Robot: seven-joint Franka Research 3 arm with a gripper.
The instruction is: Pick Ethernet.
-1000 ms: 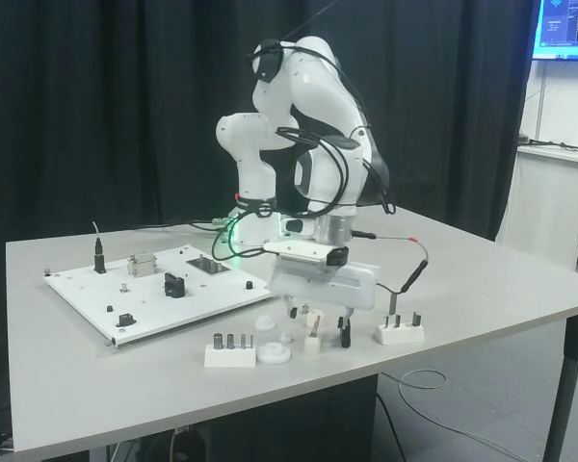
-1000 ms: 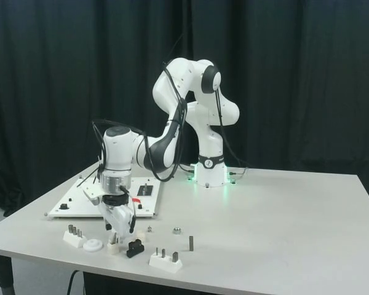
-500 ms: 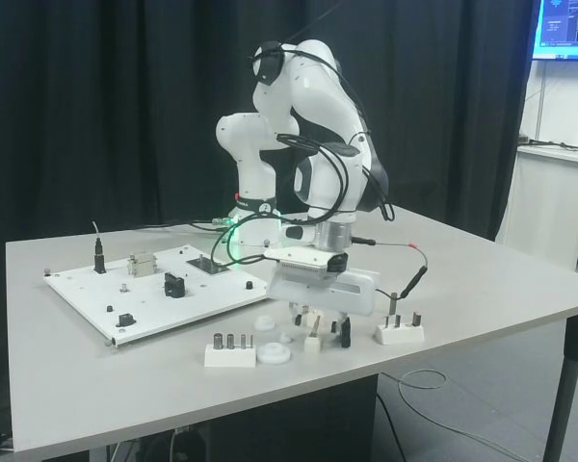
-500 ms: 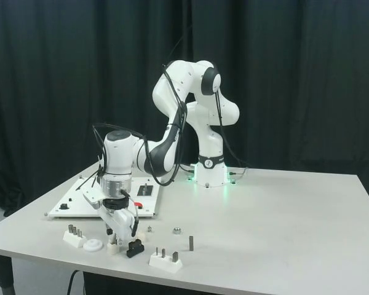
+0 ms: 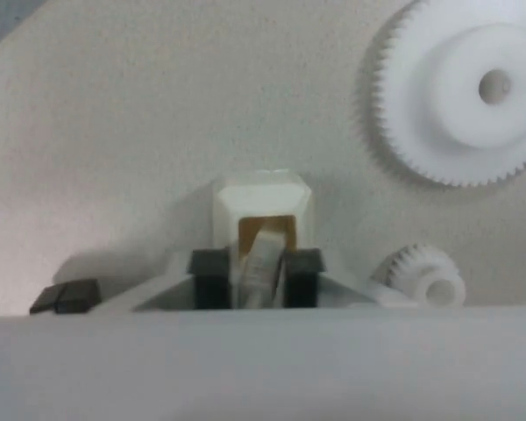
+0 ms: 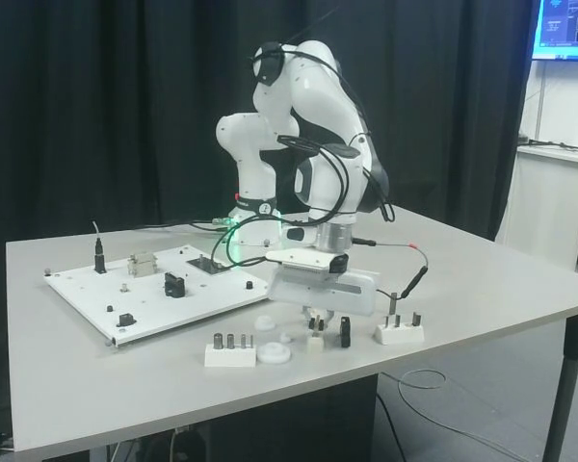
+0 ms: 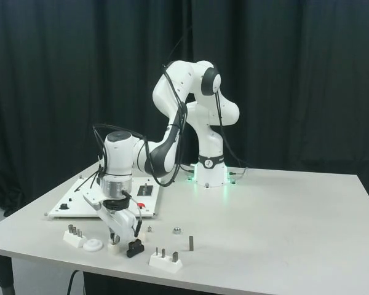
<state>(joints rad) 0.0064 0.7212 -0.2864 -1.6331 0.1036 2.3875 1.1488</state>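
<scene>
Though the pincer [image 5: 257, 279] straddles the Ethernet plug [image 5: 259, 267], contact stays unclear.

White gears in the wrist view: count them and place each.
2. A large gear lies apart from the plug holder; a small gear sits close beside it. Others may be hidden.

The arm [image 7: 190, 104] has a glossy, smooth white plastic shell. The table [image 6: 482, 279] is matt grey, finely grained up close. The large gear [image 5: 473, 88] and small gear [image 5: 425, 274] look like matt white plastic. The backdrop [image 7: 295, 80] is black cloth. The pins [image 6: 230, 340] look like dull metal.
</scene>
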